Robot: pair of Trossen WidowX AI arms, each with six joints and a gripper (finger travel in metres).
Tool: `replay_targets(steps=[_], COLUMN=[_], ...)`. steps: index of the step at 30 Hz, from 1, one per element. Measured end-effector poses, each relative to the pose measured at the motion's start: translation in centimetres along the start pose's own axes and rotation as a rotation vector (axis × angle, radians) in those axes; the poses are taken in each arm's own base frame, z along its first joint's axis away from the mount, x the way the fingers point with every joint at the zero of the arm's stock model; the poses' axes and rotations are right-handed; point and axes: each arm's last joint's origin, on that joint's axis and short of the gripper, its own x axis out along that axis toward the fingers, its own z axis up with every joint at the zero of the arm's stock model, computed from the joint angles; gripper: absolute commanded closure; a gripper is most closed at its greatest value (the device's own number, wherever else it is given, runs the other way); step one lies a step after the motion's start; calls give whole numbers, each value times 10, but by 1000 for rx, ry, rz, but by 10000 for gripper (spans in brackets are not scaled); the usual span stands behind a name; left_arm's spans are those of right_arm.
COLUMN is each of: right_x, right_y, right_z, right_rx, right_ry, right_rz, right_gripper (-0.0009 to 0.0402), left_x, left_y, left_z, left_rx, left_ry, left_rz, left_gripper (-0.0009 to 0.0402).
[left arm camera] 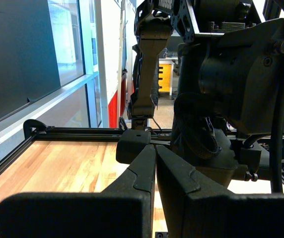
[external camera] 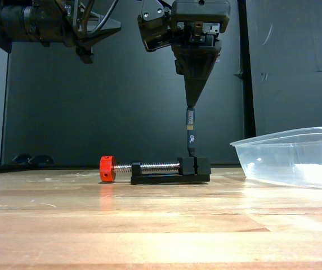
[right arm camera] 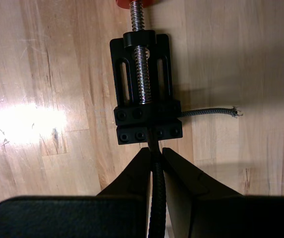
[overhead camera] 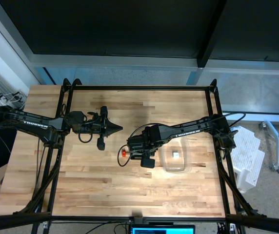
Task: Pick the USB-C connector and install on taskboard
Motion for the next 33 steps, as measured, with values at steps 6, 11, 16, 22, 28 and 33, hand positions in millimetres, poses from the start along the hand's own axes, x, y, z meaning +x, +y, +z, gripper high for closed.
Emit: replay_targets(steps=[6,11,16,22,28,33], right_x=[0,0,0,-1,-1,-1], right_y=[0,0,0,0,-1,-1], right_z=[0,0,-1,-1,-1,-1], right_rx=[0,-1,-2,-5,-9,-9], right_ry=[3,4,7,5,2,2], right_rz=[-1,-2,-3,-2,-12,-12], right_gripper=[394,394,394,393,393,393], left_x=[0,0,0,0,0,0], left_y=[0,0,0,0,0,0], left_z=[0,0,0,0,0,0], left_rx=[0,0,0,0,0,0], left_ry=[0,1,0,1,0,0], left_rz=[0,0,0,0,0,0], left_gripper=[393,393,393,393,393,393])
